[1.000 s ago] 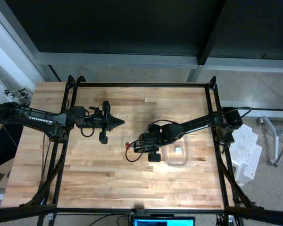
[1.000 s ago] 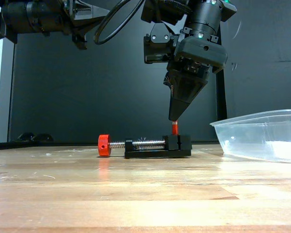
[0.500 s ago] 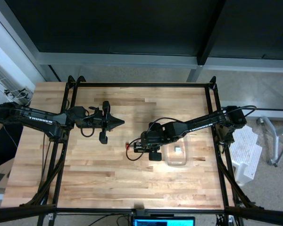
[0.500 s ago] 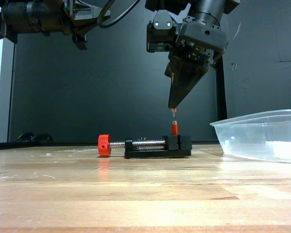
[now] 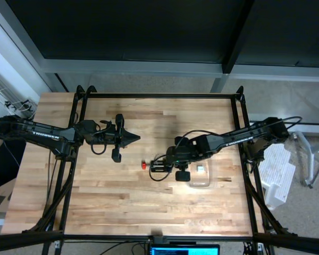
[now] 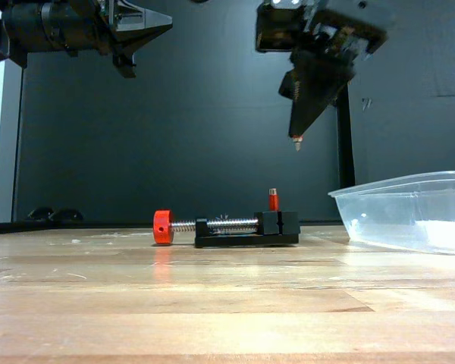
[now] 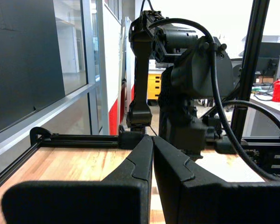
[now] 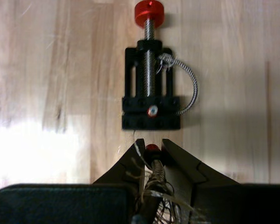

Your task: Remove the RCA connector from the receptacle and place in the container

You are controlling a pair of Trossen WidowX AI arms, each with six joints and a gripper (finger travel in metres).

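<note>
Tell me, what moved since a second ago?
The right gripper rose off the receptacle and swung toward the container. It pulled the RCA connector out, with its jaws shut on it. The receptacle, the container and the left gripper, parked high over the table's left side, stayed put.

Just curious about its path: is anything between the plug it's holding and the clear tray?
Nothing visible. The right tool holds the RCA connector in open air above the receptacle; the container sits open-topped to its right, with only its rim to clear. The left tool hangs far aside.
</note>
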